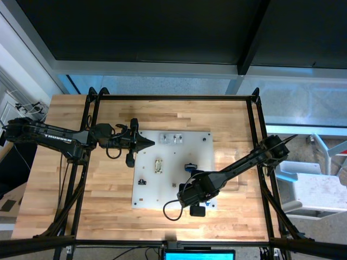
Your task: Pick the M12 fastener and fasten on the M12 threads
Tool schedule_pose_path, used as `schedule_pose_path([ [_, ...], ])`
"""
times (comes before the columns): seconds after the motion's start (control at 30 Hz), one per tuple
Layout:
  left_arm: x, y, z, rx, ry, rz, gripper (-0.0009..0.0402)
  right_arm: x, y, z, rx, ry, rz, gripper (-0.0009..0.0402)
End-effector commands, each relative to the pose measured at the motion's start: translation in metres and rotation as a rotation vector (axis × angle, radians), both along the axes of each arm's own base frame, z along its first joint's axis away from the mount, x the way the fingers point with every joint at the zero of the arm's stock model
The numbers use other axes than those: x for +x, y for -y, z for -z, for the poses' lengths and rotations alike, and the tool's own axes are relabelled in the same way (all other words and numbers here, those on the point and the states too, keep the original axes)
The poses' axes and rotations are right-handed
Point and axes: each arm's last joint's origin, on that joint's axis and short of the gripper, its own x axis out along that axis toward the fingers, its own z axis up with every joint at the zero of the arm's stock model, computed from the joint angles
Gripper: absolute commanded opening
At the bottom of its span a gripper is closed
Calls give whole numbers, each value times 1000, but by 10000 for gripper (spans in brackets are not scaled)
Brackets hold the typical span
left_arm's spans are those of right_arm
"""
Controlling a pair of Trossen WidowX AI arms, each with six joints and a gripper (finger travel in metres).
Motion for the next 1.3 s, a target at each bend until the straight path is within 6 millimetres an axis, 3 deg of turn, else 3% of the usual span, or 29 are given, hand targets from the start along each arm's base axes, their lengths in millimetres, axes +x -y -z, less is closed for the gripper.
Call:
schedule_pose_path([
  [0.03, 0, 0, 0, 0, 1, 0, 0, 1, -1, 5, 6, -13, 6, 0],
  [0.17, 0, 0, 0, 0, 1, 0, 0, 2, -3, 4, 38, -11, 4, 0],
  [0.43, 0, 0, 0, 0, 0, 0, 0, 3, -13, 0, 290, -69, -65, 0],
  [0.9, 0, 0, 0, 0, 1, 0, 0, 1, -5, -5, 118, 0, -3, 0],
  [1.3, 0, 0, 0, 0, 1, 0, 0, 5, -5, 3, 69, 19, 80, 0],
])
